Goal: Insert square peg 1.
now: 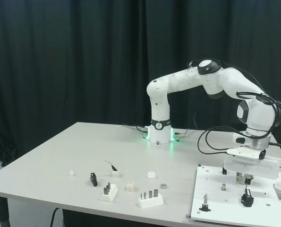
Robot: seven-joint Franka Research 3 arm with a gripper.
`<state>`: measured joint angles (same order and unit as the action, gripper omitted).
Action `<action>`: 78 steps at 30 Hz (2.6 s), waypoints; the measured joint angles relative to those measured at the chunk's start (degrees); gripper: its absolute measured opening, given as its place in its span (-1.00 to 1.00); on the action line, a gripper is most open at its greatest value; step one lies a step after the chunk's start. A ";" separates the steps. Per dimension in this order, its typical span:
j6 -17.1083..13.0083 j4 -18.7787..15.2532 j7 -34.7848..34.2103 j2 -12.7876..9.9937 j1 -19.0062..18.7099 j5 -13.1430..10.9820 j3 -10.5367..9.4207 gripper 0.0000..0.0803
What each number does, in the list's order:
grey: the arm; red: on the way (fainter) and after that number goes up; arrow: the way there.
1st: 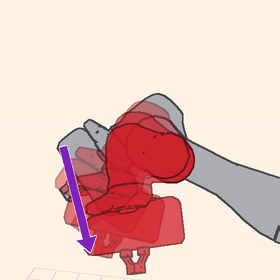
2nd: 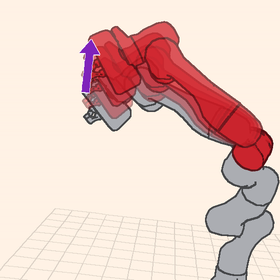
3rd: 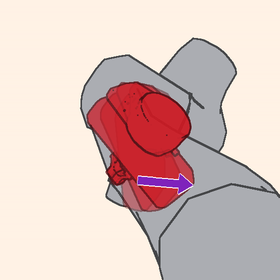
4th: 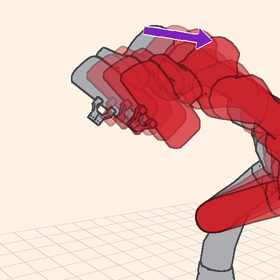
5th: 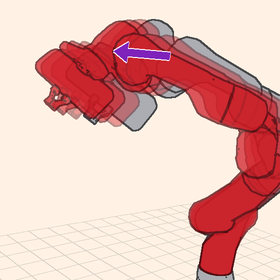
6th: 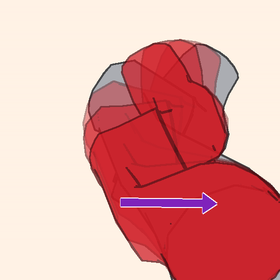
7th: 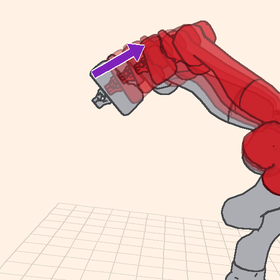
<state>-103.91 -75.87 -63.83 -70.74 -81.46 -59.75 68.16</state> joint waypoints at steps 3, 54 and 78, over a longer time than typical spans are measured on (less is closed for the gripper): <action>-0.05 0.00 0.00 -0.01 0.01 0.00 -0.01 -0.93; 0.08 -0.01 13.84 0.04 0.17 0.11 -0.01 -0.93; 0.39 -0.02 7.75 0.04 0.96 -0.04 0.02 -0.93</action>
<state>-103.52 -75.89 -56.07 -70.70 -80.50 -59.79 68.19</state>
